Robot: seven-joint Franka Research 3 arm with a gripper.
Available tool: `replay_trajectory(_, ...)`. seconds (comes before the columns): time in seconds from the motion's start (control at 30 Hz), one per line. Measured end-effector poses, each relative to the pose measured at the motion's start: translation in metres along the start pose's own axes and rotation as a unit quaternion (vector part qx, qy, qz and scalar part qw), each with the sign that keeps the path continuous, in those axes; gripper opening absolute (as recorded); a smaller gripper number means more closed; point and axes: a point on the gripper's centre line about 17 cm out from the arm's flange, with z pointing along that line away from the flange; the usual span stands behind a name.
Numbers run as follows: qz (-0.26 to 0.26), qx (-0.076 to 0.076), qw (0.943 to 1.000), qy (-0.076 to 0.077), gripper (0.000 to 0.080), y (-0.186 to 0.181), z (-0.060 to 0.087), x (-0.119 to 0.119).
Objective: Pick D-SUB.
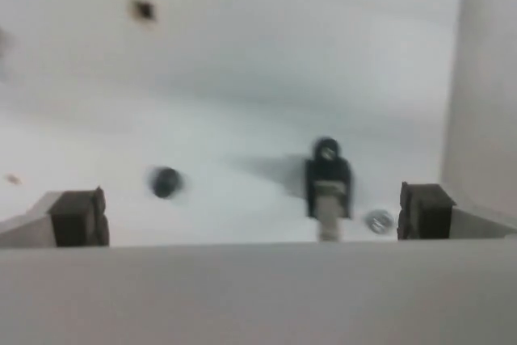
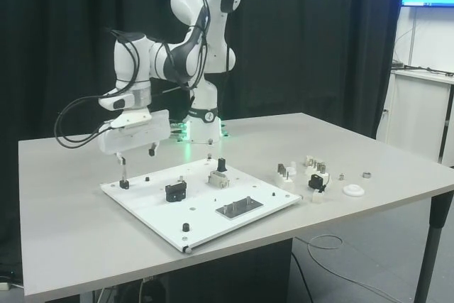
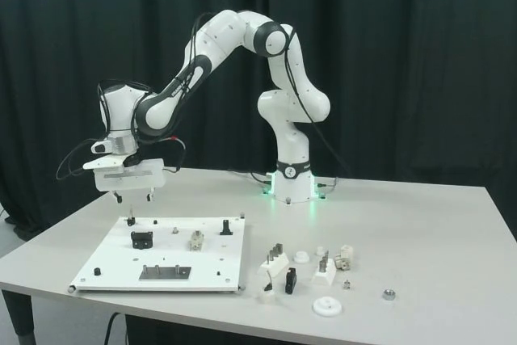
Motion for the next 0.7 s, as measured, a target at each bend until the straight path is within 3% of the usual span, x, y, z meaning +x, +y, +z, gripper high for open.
replay_trajectory(0.4,0.034,0.034,0.9988,0.003,0.0800,-0.057,-0.017,0.042)
replay_trajectory(0.7,0.065,0.046,0.9968,0.003,0.0800,-0.110,-0.032,0.086)
